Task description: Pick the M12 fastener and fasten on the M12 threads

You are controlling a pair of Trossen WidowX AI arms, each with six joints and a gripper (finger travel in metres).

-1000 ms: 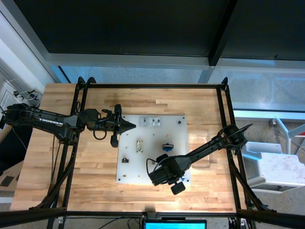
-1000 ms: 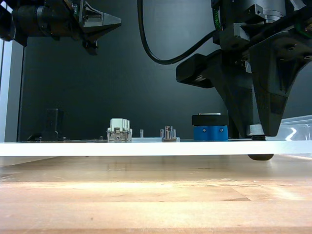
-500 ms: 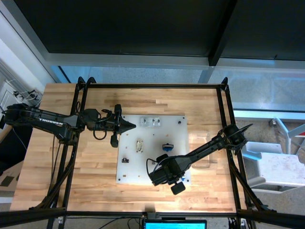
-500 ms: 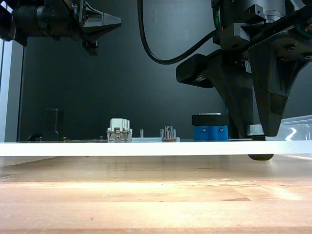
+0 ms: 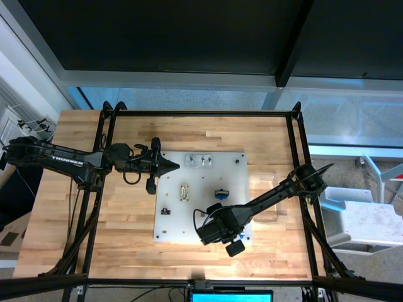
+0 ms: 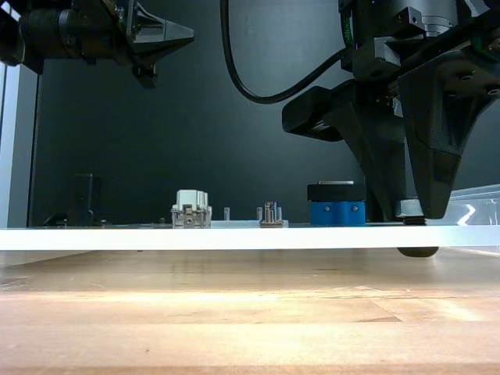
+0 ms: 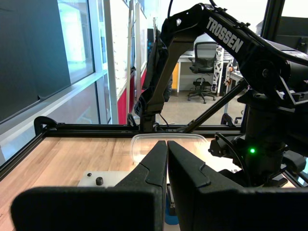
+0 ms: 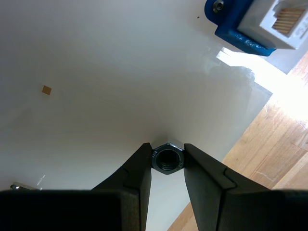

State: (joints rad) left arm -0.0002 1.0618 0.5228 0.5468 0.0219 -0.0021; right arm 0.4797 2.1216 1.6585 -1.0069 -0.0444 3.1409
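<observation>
The nut [image 8: 167, 159] sits on top of its stud [image 6: 412, 222], near the near edge of the board [image 5: 179, 223]. The right gripper [image 6: 408, 214] points straight down and pinches the nut, one finger on each side (nothing looks moved from a second ago). The clear tray [image 5: 261, 182] lies just beside the board, under the right arm. The left gripper [image 5: 177, 166] hangs high over the board's far left edge, fingers pressed together.
</observation>
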